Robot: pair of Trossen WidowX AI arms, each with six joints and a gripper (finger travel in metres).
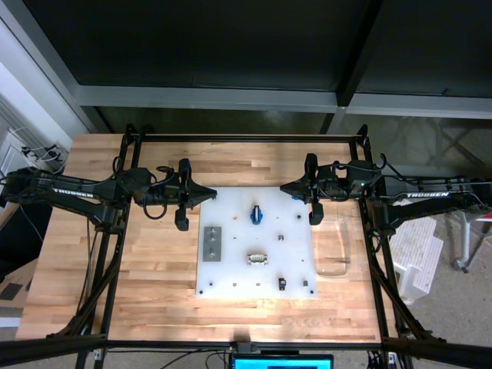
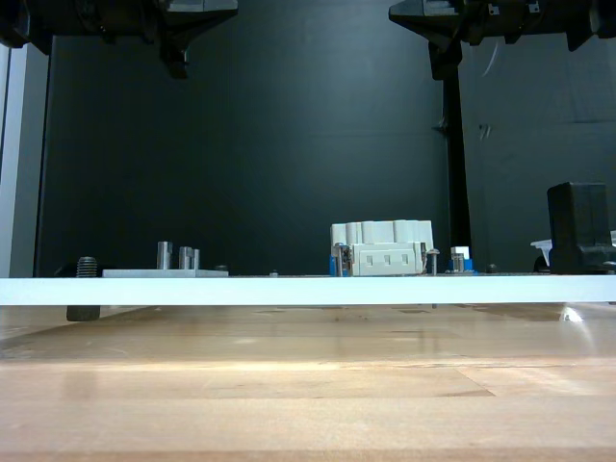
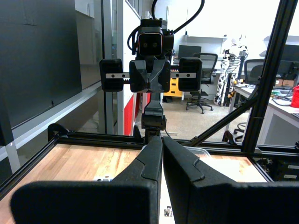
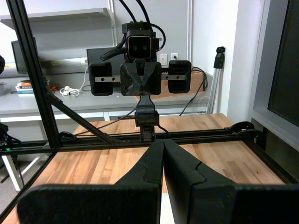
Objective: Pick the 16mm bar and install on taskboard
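My left gripper (image 1: 211, 194) hovers shut over the left back edge of the white taskboard (image 1: 231, 277), pointing right; its closed fingers (image 3: 154, 158) hold nothing. My right gripper (image 1: 284, 187) hovers shut over the board's back edge, pointing left, also holding nothing (image 4: 163, 142). The two face each other, high above the board in the low view. A grey plate (image 1: 211, 244) on the board's left carries short metal pegs (image 2: 164, 255). I cannot tell which one, if any, is the 16mm bar. No bar lies free in view.
The board also holds a blue part (image 1: 256, 214), a white connector (image 2: 385, 248) and a small black block (image 2: 580, 228). A clear tray (image 1: 336, 254) lies off its right edge. A black frame rail (image 1: 246, 137) runs along the table's back.
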